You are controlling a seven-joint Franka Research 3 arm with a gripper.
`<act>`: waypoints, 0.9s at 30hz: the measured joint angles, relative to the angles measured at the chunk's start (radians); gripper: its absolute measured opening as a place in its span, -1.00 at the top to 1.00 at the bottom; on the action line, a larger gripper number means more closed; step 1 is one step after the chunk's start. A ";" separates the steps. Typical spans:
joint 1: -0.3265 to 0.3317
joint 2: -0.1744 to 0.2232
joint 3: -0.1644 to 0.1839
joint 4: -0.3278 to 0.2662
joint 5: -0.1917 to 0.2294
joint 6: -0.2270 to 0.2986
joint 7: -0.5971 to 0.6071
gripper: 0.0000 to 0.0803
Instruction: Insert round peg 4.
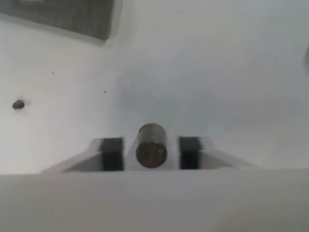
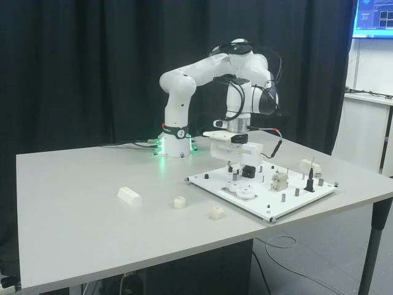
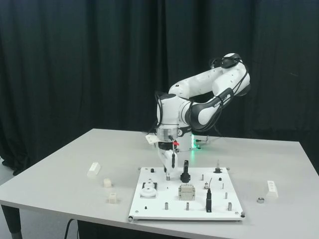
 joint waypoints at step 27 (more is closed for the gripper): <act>0.008 0.005 -0.174 0.033 -0.150 -0.117 0.053 -0.99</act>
